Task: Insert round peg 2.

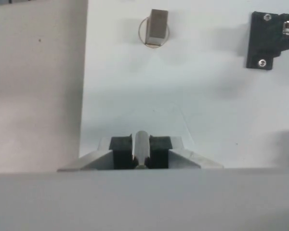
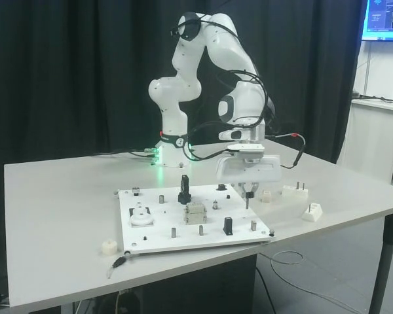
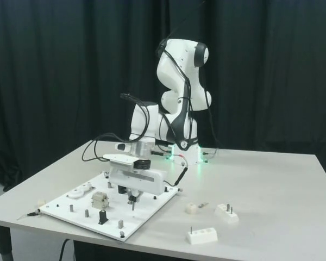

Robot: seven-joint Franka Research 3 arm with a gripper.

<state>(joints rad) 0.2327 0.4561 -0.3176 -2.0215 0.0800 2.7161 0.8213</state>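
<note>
While closed on it, fingers (image 1: 120,151) flank round peg (image 1: 141,149), upright between pads; white board (image 1: 183,96) below

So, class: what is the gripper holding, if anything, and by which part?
The gripper holds a round peg, clamped at its upper end between the black pads; its lower part hangs free over the white board.

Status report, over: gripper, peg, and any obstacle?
Gripper shut on peg. Peg hangs above white board, not inserted. Nothing visible in the way.
</note>
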